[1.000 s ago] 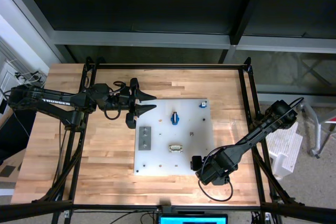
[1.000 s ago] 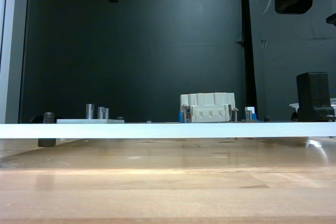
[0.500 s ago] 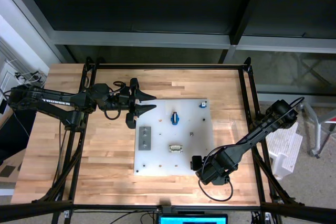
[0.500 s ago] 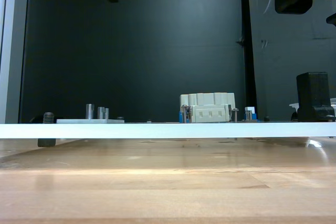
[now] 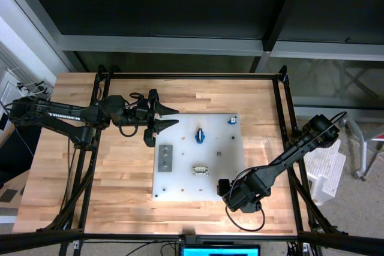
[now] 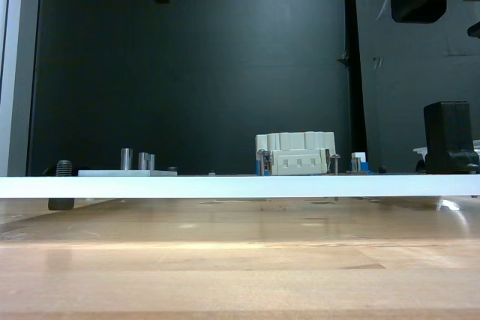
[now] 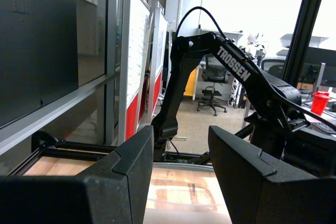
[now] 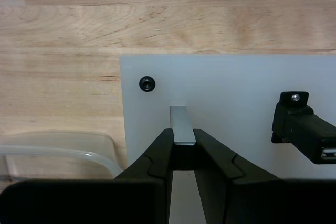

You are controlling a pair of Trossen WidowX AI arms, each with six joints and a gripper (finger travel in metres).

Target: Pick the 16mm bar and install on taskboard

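Right gripper: nearest the table's front edge, over the 5 o'clock corner of the task board. Its jaws pinch the bar from both sides.
16mm bar: held in the right gripper, with its free end reaching past the fingertips over bare white board. It is clear of any seat, and whether the tip touches the surface cannot be told.
White connector: stands mid-board, well apart from the bar.
Grey peg plate: lies at the board's 9 o'clock side, far from the right gripper.
Left gripper: hangs high over the board's 10 o'clock corner. Its jaws are spread wide and nothing is between them.
Change: in the low view the white connector, the peg plate and the black foot each sit a shade further toward 9 o'clock than a second ago. In the high view the right gripper has crept slightly toward 7 o'clock. The left gripper has not moved.
Bearing on the task: the bar is picked but not yet installed. Judging from the small drift, the right arm is adjusting its position near the board's corner rather than inserting the bar.
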